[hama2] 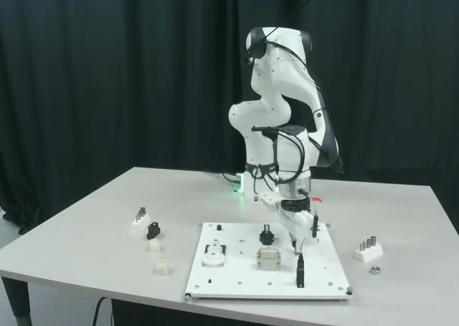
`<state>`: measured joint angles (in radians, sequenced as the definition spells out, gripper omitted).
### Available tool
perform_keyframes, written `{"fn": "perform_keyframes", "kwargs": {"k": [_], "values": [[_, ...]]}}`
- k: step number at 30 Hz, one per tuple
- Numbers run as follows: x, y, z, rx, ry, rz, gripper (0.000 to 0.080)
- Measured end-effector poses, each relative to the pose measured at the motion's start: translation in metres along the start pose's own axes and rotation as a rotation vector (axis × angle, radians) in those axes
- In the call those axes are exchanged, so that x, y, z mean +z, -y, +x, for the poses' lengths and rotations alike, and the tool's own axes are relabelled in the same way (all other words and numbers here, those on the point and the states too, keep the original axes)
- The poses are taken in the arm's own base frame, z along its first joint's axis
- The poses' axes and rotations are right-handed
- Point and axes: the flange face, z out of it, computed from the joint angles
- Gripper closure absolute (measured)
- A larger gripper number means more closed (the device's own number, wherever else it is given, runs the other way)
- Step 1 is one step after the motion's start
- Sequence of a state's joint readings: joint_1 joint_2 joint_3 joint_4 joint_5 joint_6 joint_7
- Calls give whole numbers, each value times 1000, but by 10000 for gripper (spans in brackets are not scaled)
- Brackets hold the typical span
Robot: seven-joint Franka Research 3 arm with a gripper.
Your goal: Insert BNC.
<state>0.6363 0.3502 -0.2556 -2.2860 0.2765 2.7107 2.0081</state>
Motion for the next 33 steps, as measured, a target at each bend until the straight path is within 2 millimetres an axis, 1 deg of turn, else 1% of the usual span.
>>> {"fn": "perform_keyframes", "kwargs": {"k": [33], "values": [[0,3,-2,231,-17,-17,685]]}}
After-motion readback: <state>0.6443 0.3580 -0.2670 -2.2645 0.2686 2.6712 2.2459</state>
